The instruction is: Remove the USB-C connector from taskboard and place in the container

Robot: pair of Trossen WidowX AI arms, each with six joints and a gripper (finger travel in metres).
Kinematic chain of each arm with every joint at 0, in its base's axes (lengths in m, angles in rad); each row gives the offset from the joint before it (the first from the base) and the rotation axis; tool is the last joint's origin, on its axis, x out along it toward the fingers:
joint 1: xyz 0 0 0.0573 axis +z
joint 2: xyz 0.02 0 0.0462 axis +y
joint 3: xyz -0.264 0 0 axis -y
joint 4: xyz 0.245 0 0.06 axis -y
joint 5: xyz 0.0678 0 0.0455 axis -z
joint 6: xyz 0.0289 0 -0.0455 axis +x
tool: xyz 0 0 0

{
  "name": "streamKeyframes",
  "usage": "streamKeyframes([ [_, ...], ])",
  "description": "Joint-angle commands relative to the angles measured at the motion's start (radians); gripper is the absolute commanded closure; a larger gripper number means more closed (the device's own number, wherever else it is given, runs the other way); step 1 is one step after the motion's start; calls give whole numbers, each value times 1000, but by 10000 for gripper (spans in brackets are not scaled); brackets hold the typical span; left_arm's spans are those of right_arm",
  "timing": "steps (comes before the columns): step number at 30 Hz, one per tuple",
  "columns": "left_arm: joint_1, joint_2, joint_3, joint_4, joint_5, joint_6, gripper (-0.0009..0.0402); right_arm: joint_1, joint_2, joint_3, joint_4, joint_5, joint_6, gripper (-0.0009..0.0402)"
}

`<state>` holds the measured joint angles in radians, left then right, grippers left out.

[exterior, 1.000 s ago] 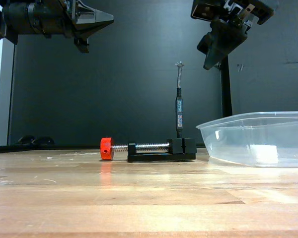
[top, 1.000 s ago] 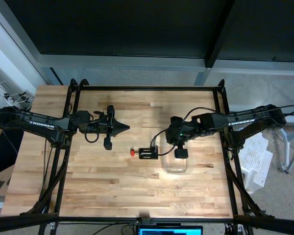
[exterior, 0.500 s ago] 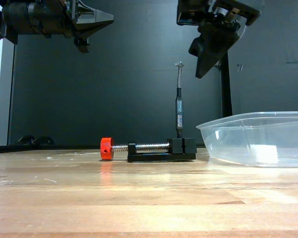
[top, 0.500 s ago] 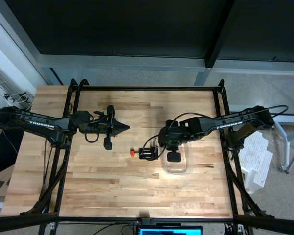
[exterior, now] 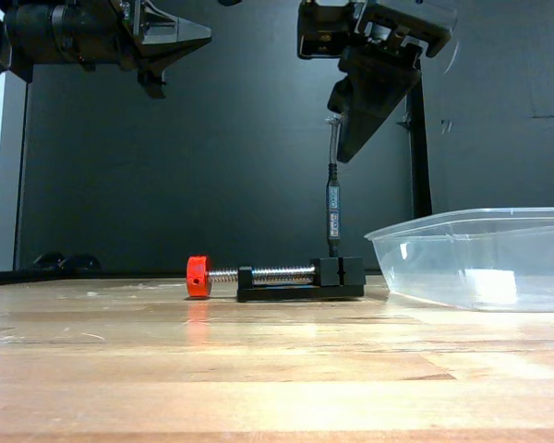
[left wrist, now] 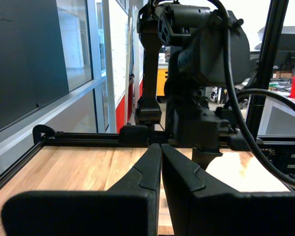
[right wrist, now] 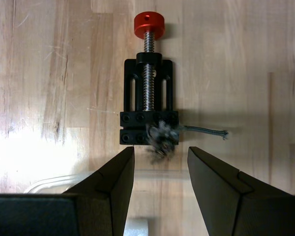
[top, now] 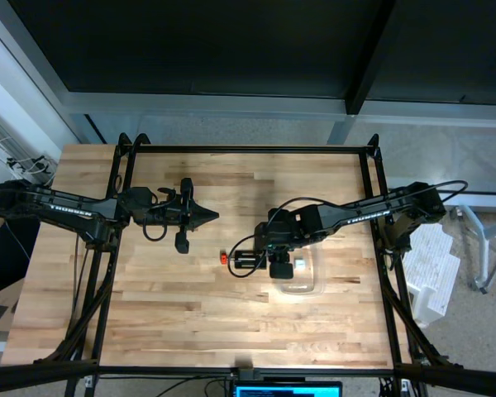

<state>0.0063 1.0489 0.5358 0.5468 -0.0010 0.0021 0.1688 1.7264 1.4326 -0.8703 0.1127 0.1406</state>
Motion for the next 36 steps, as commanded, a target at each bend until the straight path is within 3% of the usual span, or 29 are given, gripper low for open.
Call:
streamKeyframes([
  [1,0,0,0,0,0,0,393,3,21,3,9,0,0,244],
  [24,0,0,0,0,0,0,393,8,98,-3,75,0,-32,247],
  [36,0,0,0,0,0,0,393,3,98,-3,74,0,-45,302],
])
